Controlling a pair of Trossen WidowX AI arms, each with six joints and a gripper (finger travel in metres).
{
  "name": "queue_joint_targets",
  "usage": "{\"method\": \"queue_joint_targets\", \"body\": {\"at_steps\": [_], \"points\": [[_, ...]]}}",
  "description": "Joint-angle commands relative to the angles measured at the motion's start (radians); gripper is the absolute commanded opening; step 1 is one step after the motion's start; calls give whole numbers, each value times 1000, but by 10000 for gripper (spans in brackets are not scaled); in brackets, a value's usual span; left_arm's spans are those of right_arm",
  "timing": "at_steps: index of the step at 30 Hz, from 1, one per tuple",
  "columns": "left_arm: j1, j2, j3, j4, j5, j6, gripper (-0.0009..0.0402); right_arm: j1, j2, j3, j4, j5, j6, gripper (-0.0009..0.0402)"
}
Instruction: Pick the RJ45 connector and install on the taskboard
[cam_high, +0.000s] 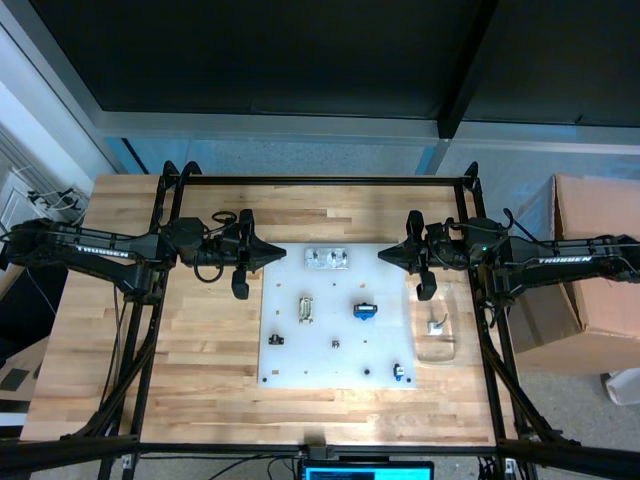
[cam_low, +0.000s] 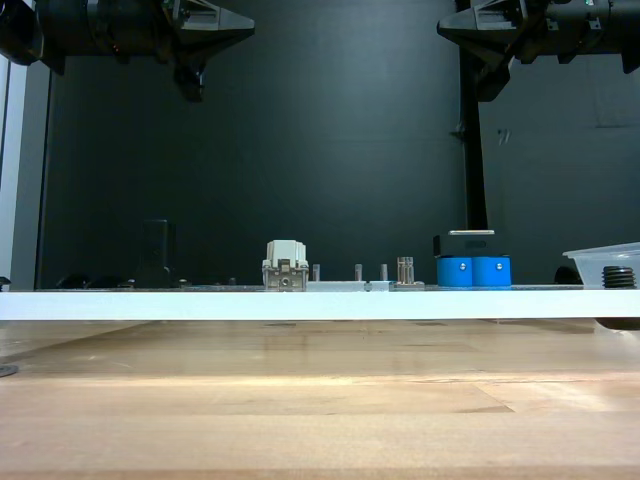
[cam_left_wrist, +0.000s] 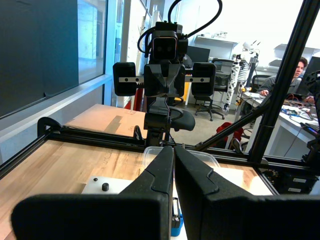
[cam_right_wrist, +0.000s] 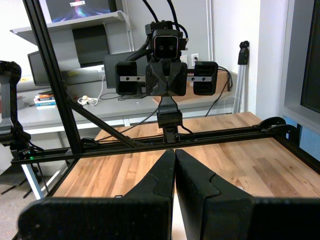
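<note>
Jaws of both grippers are closed and empty, the two fingers pressed together in each wrist view. On the bench (cam_high: 200, 400), just beside the right edge of the white task board (cam_high: 290, 368), stands a clear plastic tray (cam_high: 438, 354). Inside it lies a small pale part, which appears to be the RJ45 connector (cam_high: 437, 325); it lies free and no gripper touches it. From the low view the tray's wall (cam_low: 600, 256) shows at the right, with a dark ribbed piece (cam_low: 620, 275) at it; whether this piece is inside the tray I cannot tell. The left gripper (cam_high: 280, 253) hangs high above the far left edge of the board, and the right gripper (cam_high: 382, 253) hangs high above its far right edge. Both arms are stretched level from their sides, so the grippers point at each other, tip toward tip, well apart. On the board stand a beige socket (cam_high: 306, 310), a blue part (cam_high: 365, 310) and a metal block (cam_high: 326, 260).
</note>
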Motion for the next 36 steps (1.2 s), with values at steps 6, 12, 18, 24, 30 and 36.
{"method": "queue_joint_targets", "body": {"at_steps": [6,12,18,24,30,36], "points": [[0,0,0,0,0,0,0,5,-14,91,-271,0,19,0],[0,0,0,0,0,0,0,60,-15,291,-791,2,-12,0],[0,0,0,1,0,0,0,148,-15,454,-1229,95,33,0],[0,0,0,1,0,0,0,240,-15,540,-1494,111,124,0],[0,0,0,0,0,0,0,336,-13,542,-1654,132,206,0],[0,0,0,0,0,0,0,404,-2,536,-1688,133,262,0]]}}
